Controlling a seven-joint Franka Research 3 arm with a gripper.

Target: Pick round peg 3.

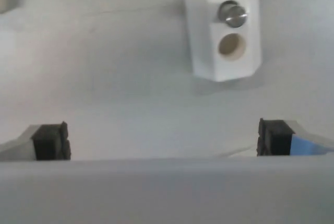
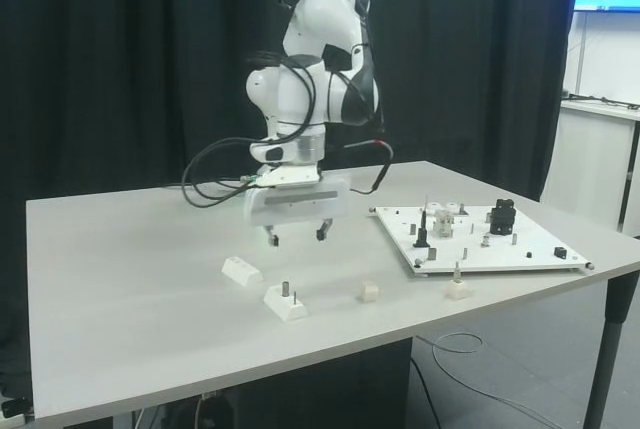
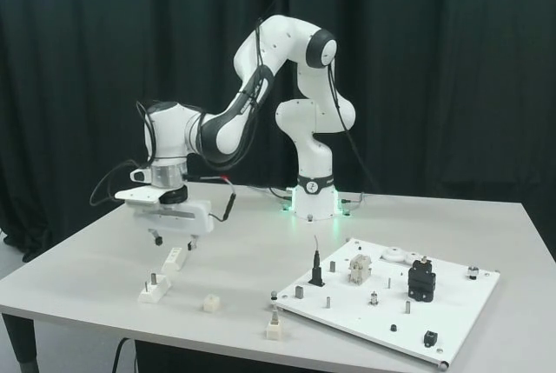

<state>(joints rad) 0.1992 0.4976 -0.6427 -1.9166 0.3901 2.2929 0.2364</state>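
I've got the gripper (image 1: pixel 162 143) hovering above the grey table (image 2: pixel 120 269), fingers spread wide, nothing between them. Round peg 3 (image 1: pixel 233 14) stands upright in the middle hole of a white holder block (image 1: pixel 222 51); in the wrist view that block is near the gripper but not under the fingertips. From the first room view the peg (image 2: pixel 286 291) and its block (image 2: pixel 285 304) sit on the table below and just in front of the gripper (image 2: pixel 297 234). The white assembly board (image 3: pixel 391 303) lies well apart.

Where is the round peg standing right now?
In the first room view the round peg stands upright in a white holder block near the table's front edge, below the open gripper.
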